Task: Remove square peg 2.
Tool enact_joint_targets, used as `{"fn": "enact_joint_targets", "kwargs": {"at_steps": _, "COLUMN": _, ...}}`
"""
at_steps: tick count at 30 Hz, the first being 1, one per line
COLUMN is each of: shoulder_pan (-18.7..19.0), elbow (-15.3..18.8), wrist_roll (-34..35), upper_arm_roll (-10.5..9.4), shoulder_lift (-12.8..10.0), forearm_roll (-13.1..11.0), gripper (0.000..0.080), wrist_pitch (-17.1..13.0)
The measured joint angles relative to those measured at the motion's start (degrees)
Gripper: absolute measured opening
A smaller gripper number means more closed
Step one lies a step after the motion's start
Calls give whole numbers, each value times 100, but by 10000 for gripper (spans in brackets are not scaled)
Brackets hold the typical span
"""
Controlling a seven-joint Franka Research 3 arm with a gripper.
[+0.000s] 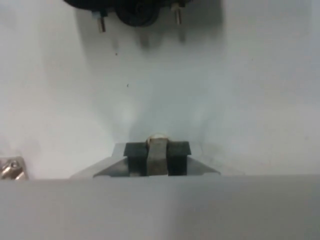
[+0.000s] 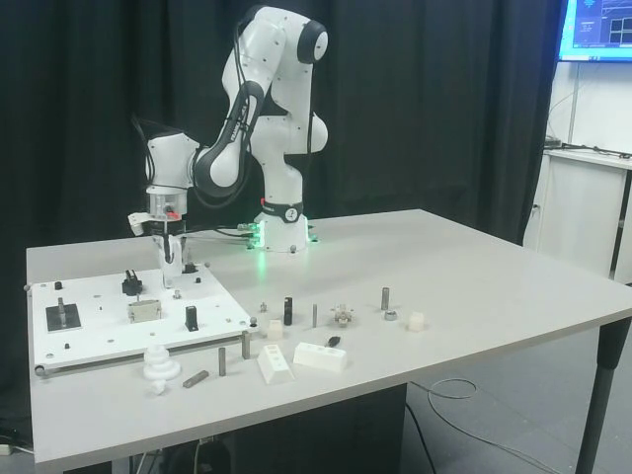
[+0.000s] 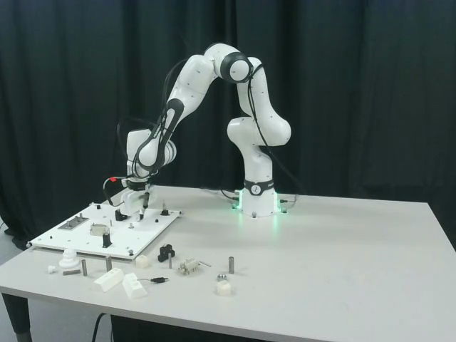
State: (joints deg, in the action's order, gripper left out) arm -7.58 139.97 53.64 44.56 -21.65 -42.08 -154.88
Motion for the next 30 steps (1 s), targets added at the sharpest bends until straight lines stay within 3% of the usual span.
{"fn": "enact_joint_targets", "kwargs": {"at_steps": 30, "shoulder_pan": 62, "elbow": 5, "wrist_roll": 479, "upper_arm_roll": 37, "shoulder_lift": -15, "forearm_roll": 0, "gripper": 78, "wrist_pitch": -31}}
